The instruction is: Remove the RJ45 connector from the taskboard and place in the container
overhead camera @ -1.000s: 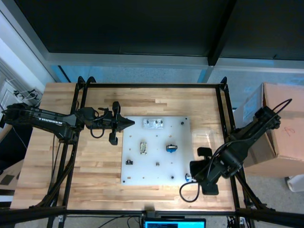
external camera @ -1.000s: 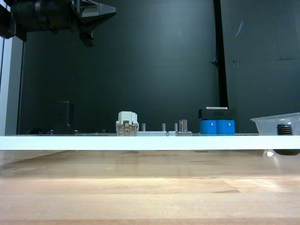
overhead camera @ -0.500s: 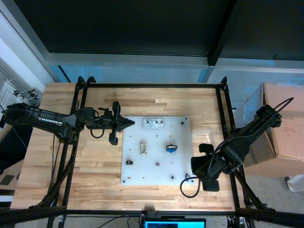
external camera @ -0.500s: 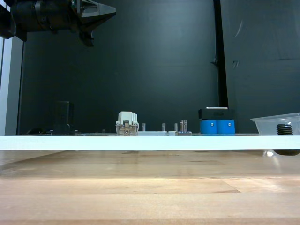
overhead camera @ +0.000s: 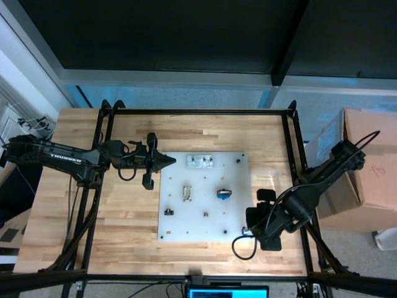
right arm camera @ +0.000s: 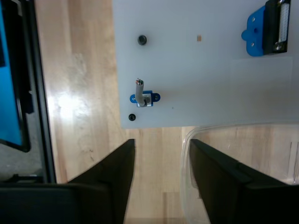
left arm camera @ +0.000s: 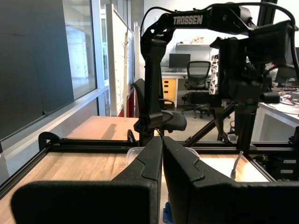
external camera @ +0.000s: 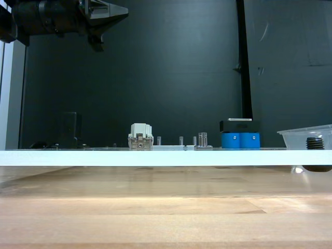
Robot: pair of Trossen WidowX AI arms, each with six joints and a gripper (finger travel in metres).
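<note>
Note that nothing of the task is yet done: what you may take for the RJ45 connector [overhead camera: 187,193], a pale block with a metal base, sits upright in its seat near the middle of the white taskboard [overhead camera: 208,181], and in the low view [external camera: 140,137] it appears fully in and untouched. The left gripper [overhead camera: 165,161] hangs high above the board's far-left corner, its fingers [left arm camera: 152,161] pressed together on nothing. The right gripper [overhead camera: 255,219] hovers over the board's near-right corner, pointing down; in its wrist view [right arm camera: 159,182] the jaws stand wide and empty over bare wood just beside the rim of the clear container [right arm camera: 233,172]. The container [overhead camera: 270,177] lies on the table just right of the board, and a dark ribbed object [external camera: 315,142] shows at its wall in the low view; whether it lies inside, you cannot tell. What remains, by this reading, is the whole sequence: reach, grasp, pull free, carry to the container, release. On the board around the connector stand a blue D-sub connector [overhead camera: 224,194], a silver fitting [overhead camera: 200,161] and a small blue-mounted pin [right arm camera: 144,98]; the D-sub lies between the connector and the container, so you should expect to lift clear of it.
</note>
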